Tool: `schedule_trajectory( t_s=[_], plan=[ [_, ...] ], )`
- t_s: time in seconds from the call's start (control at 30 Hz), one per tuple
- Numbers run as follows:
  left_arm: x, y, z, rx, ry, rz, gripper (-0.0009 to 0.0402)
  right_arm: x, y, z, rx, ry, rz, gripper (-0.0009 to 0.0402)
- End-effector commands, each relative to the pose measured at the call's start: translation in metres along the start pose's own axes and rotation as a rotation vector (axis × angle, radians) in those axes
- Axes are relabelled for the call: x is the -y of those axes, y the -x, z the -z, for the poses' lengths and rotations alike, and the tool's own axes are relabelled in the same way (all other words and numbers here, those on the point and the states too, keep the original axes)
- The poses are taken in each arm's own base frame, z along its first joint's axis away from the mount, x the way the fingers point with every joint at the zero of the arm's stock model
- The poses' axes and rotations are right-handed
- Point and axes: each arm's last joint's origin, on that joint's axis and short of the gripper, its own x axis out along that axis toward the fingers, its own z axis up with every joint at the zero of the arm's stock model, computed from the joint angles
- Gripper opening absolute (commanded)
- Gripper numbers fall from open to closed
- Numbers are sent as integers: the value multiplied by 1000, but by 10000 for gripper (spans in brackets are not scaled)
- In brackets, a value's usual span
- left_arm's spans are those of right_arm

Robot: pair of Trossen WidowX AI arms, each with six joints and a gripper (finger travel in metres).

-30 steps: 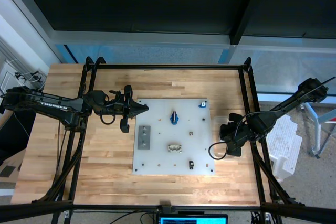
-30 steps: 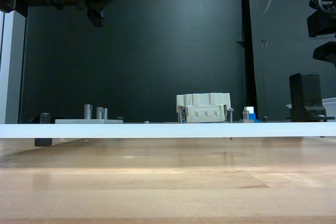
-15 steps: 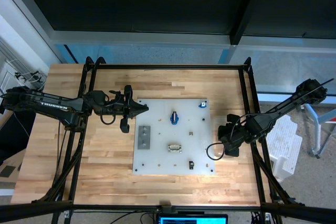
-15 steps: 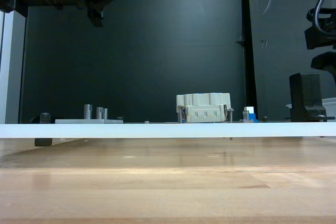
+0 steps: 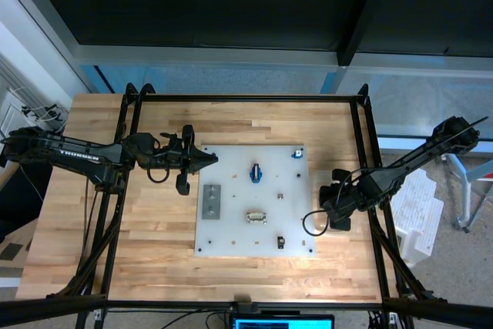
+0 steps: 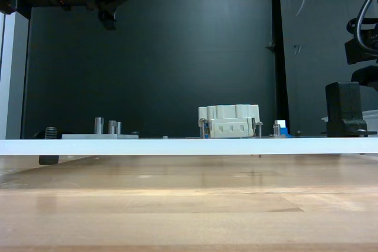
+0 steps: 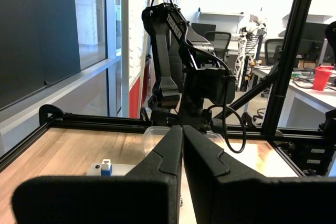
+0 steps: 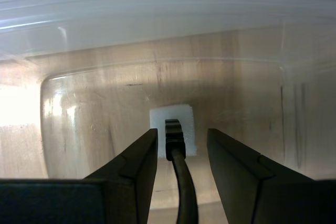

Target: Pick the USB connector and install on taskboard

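The USB connector (image 8: 174, 132), a small dark plug on a black cable, lies on a small white square piece (image 8: 186, 116) inside the clear plastic tray (image 8: 157, 3). My right gripper (image 8: 181, 134) hangs open over it, one finger on each side, not touching. From above, the right gripper (image 5: 334, 206) sits just right of the white taskboard (image 5: 231, 233) and hides the connector. My left gripper (image 5: 206, 159) is shut and empty, held high over the board's left edge.
The board carries a grey block (image 5: 210, 201), a blue part (image 5: 256, 172), a metal connector (image 5: 256, 217) and a black socket (image 5: 281, 242). A black frame (image 5: 246, 99) rings the wooden table. A white moulded piece (image 5: 420, 213) sits off the right edge.
My right gripper has dropped lower and shifted slightly left toward the tray. The left arm has not moved.
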Motion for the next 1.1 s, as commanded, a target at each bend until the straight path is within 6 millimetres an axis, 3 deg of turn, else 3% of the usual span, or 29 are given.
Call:
schedule_trajectory(
  t_s=[0.03, 0.53, 1.1],
  plan=[
    [0, 0, 0, 0, 0, 0, 0, 0, 0, 0, 1, -2, -5, 106],
    [0, 0, 0, 0, 0, 0, 0, 0, 1, 1, 7, -1, -24, 0],
    [0, 0, 0, 0, 0, 0, 0, 3, 5, 8, 44, 0, -49, 0]
  ],
)
